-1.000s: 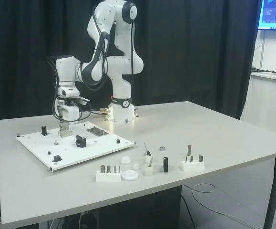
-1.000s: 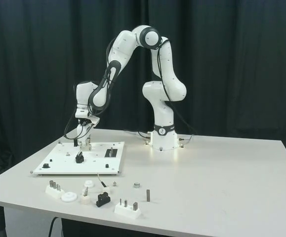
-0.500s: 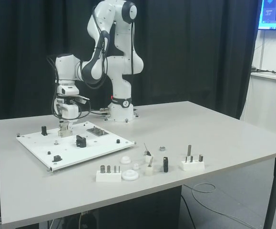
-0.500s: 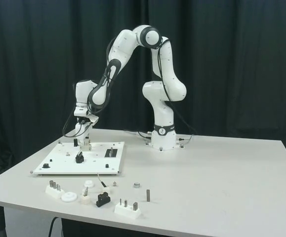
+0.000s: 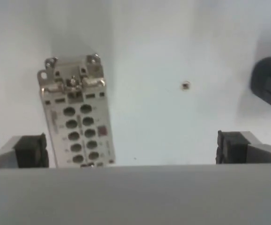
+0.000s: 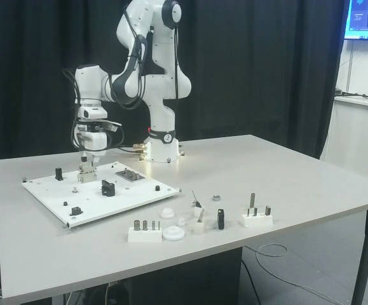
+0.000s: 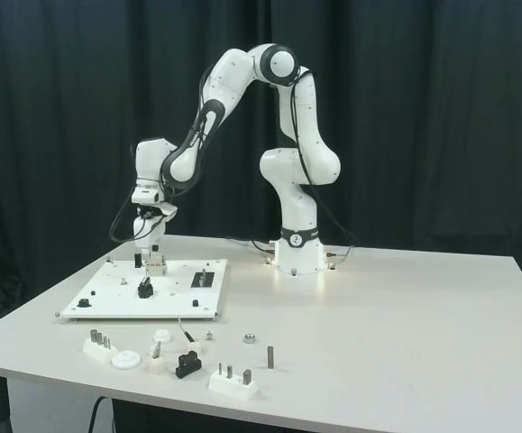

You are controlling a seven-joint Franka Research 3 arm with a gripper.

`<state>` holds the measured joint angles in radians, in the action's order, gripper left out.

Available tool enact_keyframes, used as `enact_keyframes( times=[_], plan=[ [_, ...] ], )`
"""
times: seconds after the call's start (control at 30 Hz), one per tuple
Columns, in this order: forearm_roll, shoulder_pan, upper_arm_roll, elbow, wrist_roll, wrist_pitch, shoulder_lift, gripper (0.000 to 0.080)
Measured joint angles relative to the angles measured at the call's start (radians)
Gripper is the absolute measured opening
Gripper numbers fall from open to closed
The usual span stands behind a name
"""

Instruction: Insert waterproof.

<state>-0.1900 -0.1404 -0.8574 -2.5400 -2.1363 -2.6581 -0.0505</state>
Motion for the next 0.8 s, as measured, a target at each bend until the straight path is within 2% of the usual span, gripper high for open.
enact_keyframes(
  times=[0.2,0.43,0.8],
  plan=[
    [0.058,0.010,0.000,0.009,0.059,0.018,0.028,0.0800],
    [0.123,0.014,0.000,0.015,0.123,0.035,0.037,0.0800],
    [0.139,0.027,0.002,0.017,0.156,0.036,0.036,0.0800]
  ],
)
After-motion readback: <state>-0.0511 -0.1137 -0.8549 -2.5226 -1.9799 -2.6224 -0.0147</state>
